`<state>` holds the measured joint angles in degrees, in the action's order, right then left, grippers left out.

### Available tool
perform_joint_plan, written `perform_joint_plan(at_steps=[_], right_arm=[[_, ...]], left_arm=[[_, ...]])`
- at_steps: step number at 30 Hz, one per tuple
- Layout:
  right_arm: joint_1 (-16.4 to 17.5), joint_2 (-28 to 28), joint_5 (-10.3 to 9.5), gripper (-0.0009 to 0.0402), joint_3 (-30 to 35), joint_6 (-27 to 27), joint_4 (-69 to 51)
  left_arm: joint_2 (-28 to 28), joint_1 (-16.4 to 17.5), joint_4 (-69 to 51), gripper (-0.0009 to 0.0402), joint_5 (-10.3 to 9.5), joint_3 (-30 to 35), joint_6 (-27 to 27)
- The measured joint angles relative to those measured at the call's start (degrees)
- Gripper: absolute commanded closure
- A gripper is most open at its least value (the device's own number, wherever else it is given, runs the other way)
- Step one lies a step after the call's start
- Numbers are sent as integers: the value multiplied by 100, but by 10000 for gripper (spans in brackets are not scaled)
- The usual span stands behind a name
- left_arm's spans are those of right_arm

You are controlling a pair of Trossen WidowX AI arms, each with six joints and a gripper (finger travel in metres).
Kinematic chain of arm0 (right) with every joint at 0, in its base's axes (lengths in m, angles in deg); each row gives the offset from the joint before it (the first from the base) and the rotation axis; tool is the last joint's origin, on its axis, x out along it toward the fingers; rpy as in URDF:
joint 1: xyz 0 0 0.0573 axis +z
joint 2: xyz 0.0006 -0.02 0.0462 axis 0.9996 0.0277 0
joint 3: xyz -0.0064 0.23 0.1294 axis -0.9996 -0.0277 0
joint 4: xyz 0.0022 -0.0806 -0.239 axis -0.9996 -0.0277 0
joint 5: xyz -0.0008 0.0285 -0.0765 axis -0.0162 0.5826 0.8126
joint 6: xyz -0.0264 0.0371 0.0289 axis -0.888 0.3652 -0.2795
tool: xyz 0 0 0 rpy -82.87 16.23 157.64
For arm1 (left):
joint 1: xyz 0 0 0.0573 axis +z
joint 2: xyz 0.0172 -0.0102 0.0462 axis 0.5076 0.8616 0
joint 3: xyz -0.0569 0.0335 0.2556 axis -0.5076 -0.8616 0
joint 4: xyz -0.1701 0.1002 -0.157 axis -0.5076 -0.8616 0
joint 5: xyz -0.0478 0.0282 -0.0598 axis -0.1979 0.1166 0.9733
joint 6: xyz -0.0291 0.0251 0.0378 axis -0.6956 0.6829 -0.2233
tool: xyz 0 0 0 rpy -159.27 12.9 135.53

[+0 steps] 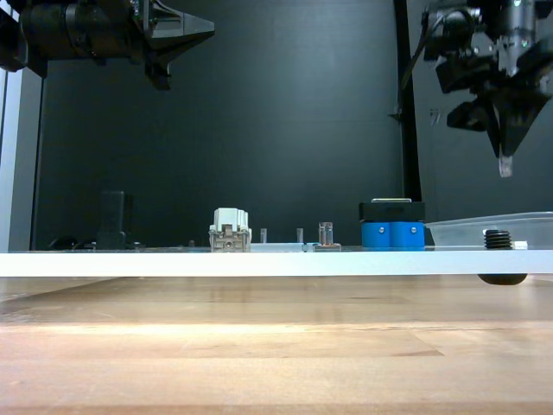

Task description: Pick the RJ45 connector and install on taskboard

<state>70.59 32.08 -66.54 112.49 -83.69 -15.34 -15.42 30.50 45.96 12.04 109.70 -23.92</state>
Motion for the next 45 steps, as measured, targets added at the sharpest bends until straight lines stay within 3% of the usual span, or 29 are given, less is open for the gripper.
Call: perform_joint_plan(at_steps=[5, 16, 22, 26, 37, 45], right_arm=[[597, 0, 352, 393, 197, 780, -125], [2315, 74, 417, 393, 247, 2621, 149], [3014, 319, 487, 393, 247, 3475, 516], [3316, 577, 699, 393, 247, 3821, 664], [4096, 1416, 693, 393, 595, 4513, 1082], [4356, 1961, 715, 393, 1051, 4553, 1117]], left_arm=[[0, 0, 2, 393, 2, -2, 0], [0, 0, 2, 393, 0, 0, 0], [0, 0, 2, 393, 2, -2, 0], [2, 0, 2, 393, 2, -2, 0], [2, 0, 0, 393, 2, 0, 0], [2, 0, 2, 393, 2, 0, 0]])
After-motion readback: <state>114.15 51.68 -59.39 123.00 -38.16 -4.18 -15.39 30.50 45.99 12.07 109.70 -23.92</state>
